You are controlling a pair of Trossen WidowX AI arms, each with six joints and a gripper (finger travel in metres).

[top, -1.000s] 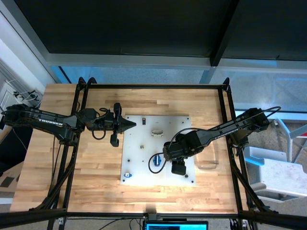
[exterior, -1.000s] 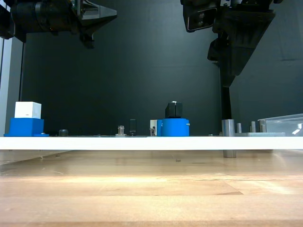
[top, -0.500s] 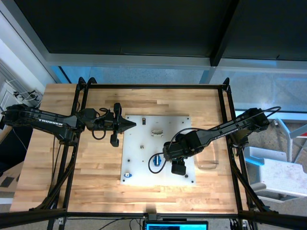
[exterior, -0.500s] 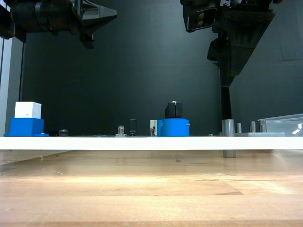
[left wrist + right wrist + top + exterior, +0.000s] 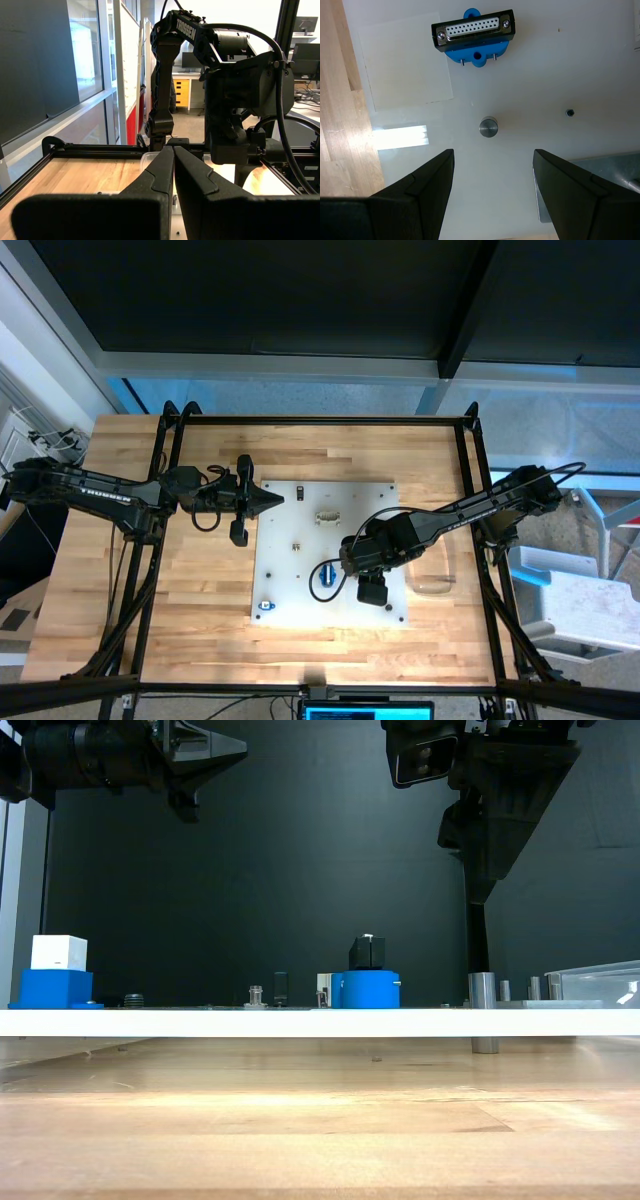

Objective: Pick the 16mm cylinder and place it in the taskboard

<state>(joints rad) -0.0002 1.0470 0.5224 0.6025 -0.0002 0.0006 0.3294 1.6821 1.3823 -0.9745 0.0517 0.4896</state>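
The right gripper hangs above the taskboard with its two fingers spread wide apart and nothing between them. The 16mm cylinder stands upright on the white plate just ahead of the fingertips, in line with the gap and touching neither finger; only its round silver top is seen. Beyond it on the plate sits the blue connector, which carries a black socket with rows of pin holes. In the high view this gripper is at about 4 o'clock from the middle of the board, and the clear tray lies on the wooden table at its 3 o'clock, just off the edge of the board. In the low view the gripper is high above the plate. The left gripper has its fingers pressed together on nothing. It hangs in the air at about 10 o'clock from the middle of the board, near the far left corner, and it points to the right arm. The word TROSSEN is printed in white on the right arm, and the same word can be read on the left arm in the high view. Compared with the earlier frames nothing has moved: both grippers and the cylinder are in the same places.
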